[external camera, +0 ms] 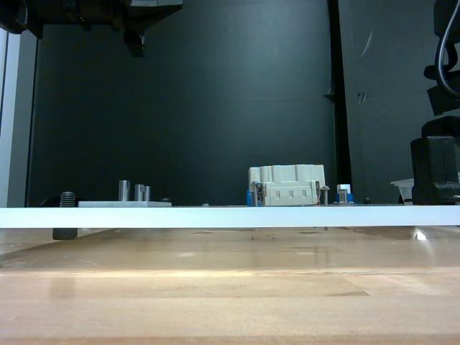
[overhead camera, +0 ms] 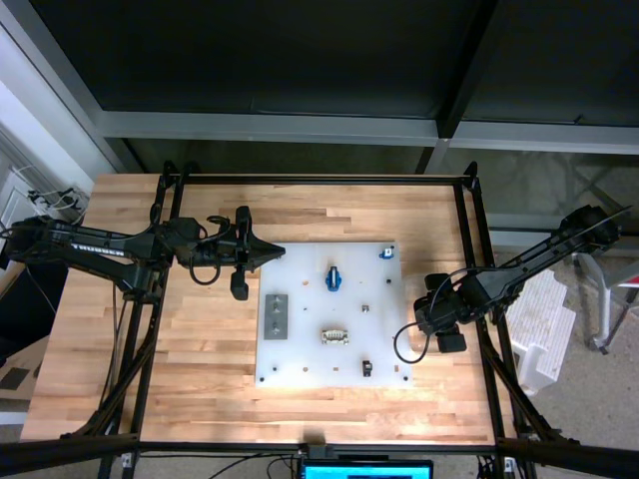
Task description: Pick the 16mm bar and install on taskboard
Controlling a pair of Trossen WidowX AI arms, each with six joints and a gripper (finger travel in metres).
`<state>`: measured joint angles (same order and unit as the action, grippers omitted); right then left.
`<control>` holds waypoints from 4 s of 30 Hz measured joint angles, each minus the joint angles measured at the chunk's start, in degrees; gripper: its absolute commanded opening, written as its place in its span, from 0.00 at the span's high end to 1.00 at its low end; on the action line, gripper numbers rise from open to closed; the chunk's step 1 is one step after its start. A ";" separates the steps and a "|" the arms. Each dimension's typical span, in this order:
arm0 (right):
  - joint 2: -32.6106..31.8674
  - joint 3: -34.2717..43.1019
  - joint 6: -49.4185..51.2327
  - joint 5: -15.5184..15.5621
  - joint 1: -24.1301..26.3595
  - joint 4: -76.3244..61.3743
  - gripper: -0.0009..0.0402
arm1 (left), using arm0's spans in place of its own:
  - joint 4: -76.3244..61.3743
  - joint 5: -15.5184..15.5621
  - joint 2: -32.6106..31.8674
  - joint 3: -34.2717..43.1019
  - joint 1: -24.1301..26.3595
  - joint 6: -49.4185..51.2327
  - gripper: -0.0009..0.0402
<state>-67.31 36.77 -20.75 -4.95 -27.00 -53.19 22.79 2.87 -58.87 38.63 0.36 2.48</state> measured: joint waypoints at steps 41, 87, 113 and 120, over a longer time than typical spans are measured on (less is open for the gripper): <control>0.00 -0.28 -1.40 -0.04 0.13 0.72 0.85 | 0.02 0.00 0.00 0.00 0.00 0.00 0.98; 0.09 17.09 -1.09 0.50 0.07 -13.18 0.96 | 0.02 0.00 0.00 0.00 0.00 -0.02 0.98; -15.02 30.62 -0.39 0.46 -5.53 -15.80 0.96 | -0.17 0.00 0.02 -0.02 0.00 -0.02 0.98; -19.43 33.77 -3.54 0.42 -7.80 -15.28 0.96 | -0.28 -0.02 0.02 0.00 0.00 -0.02 0.98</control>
<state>-86.74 70.54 -24.29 -4.54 -34.81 -68.47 22.50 2.85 -58.85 38.63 0.36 2.46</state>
